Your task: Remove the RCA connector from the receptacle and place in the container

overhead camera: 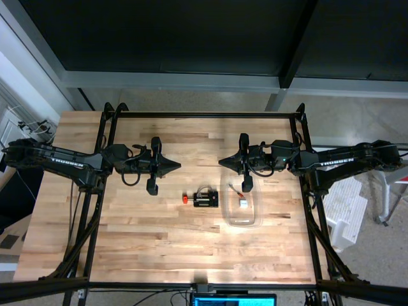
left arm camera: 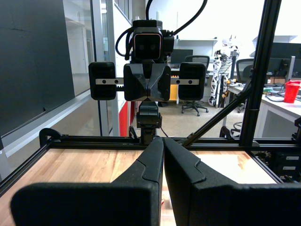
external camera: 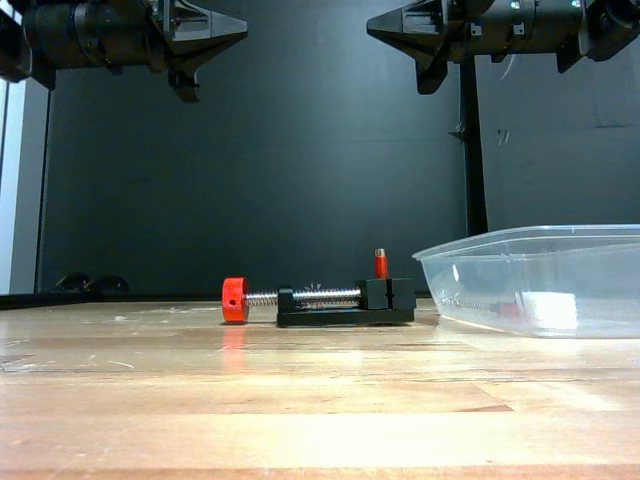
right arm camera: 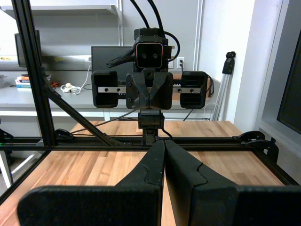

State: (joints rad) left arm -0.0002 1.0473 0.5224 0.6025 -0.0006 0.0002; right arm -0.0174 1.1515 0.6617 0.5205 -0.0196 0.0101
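The job looks done: the connector lies inside the container, a thin silvery pin with a red part, flat on the floor of the tray at its far end. A white cube sits just near of it, also in the tray. From the low view the connector shows through the clear wall, lying level beside the cube.

The receptacle stands on the table just left of the container, apart from it, its red knob pointing left. A short red post stands upright on its right end; I judge this part of the fixture, not the plug. Nothing seems left to do beyond parking.

Both arms reach inward, level and high above the table, pointing at each other. The left gripper hangs on the far left side of the receptacle, jaws pressed together and empty. The right gripper hangs at the far left corner of the container, jaws likewise closed on nothing. Neither touches anything
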